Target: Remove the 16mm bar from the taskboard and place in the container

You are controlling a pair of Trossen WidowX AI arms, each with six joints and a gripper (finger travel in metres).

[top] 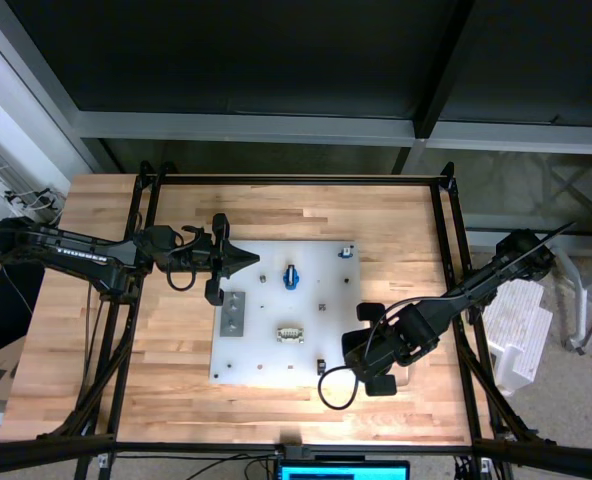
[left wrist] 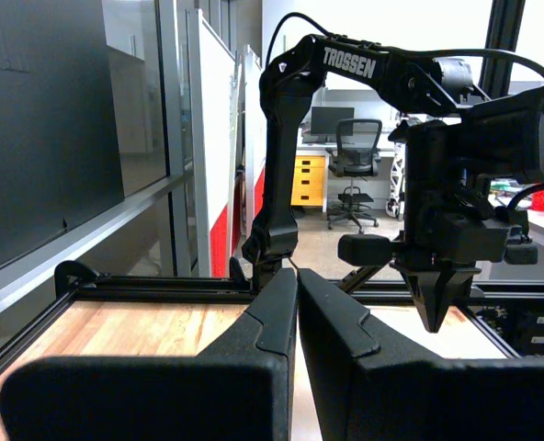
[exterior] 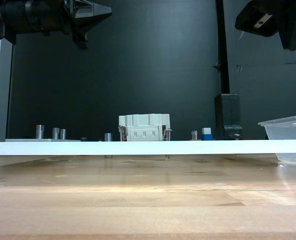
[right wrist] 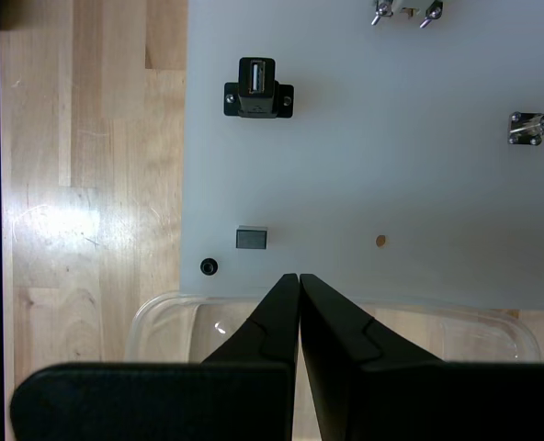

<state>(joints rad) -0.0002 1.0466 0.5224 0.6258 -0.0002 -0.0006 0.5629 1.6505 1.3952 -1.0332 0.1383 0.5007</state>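
The 16mm bar (right wrist: pixel 252 238) was judged to be the small dull grey piece seen in the right wrist view. It rested on the taskboard (right wrist: pixel 391 165) close to one corner, just beside a small black round fitting (right wrist: pixel 209 266) and near the rim of the container (right wrist: pixel 148 312) but apart from it. In the high view it was hidden under the right arm. The right gripper (right wrist: pixel 299 277) hung above the container's rim, pointing down, its fingers pressed together and holding nothing. The left gripper (left wrist: pixel 296 276) was raised over the opposite edge of the board, near the grey block (top: pixel 234 318). Its fingers were likewise closed to a hairline gap and empty. The bar appeared to be solid metal: rigid, dense for its size, matt rather than polished, and unlikely to be harmed by a firm grip. Its small size and smooth surface suggested it could slip or roll, so the pads would best close across its two longer sides at mid-length. The board was a smooth white plate. The container was thin clear plastic with rounded corners, set on the pale wooden table (top: pixel 176 400).
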